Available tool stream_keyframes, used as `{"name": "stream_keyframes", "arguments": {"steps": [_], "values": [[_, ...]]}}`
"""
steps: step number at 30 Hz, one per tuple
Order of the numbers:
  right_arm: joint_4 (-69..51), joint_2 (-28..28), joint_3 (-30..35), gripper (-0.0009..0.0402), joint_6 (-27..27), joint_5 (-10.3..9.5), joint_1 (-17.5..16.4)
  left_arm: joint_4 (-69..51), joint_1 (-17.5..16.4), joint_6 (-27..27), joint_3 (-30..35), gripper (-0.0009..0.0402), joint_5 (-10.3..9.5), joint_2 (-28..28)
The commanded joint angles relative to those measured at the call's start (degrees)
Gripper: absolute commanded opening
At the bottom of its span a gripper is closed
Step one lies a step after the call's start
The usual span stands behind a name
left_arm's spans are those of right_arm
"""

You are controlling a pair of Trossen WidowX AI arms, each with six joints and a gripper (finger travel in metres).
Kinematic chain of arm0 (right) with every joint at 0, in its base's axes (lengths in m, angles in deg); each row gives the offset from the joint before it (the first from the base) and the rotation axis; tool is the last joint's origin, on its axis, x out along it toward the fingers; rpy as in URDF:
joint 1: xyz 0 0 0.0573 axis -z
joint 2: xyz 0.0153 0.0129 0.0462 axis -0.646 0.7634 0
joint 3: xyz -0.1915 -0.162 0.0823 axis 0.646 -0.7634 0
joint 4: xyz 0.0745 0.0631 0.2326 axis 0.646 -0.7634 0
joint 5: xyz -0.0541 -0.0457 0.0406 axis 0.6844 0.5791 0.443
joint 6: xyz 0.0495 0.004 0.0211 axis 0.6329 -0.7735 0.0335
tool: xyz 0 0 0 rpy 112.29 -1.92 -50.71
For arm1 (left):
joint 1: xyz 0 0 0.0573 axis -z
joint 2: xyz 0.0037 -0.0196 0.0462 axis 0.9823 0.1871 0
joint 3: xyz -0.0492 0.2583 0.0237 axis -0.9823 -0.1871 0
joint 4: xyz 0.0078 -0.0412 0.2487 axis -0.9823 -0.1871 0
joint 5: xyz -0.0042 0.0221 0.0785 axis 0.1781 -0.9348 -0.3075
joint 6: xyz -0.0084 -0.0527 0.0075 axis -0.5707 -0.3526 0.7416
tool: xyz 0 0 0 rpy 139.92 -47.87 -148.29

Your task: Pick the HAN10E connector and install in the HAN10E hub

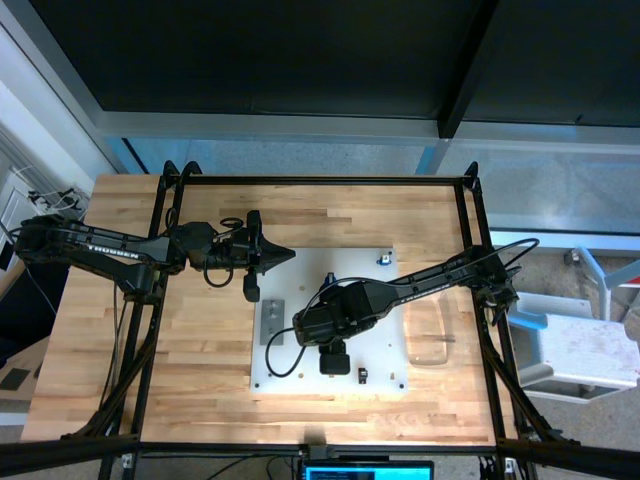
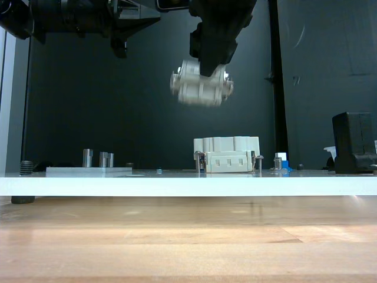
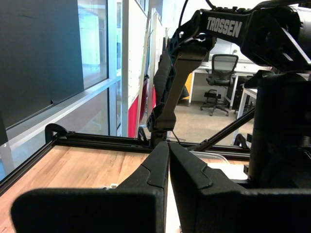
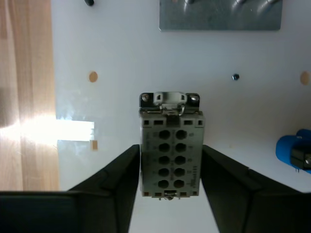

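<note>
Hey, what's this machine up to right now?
The right end effector holds the HAN10E connector in the air over the white board, up and left of the HAN10E hub in the low view. It is not yet plugged in. The left end effector hangs shut and empty near the board's far left corner.

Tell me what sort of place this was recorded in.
Likely a robotics lab in an office: butcher-block table, white task board, office chair beyond. Right claw holds the HAN10E connector above the board; left claw, shut, near its far-left corner.
</note>
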Motion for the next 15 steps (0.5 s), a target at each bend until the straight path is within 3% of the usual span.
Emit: {"name": "stream_keyframes", "arguments": {"steps": [1,15], "values": [[0.33,1.97,1.2,0.0225,0.04,-0.04,0.09,0.0,0.0,0.0,0.0,0.0,0.0,0.0],[0.96,4.2,2.93,0.03,-1.25,0.04,1.14,0.02,-0.02,0.0,0.0,0.0,0.0,0.04]]}}
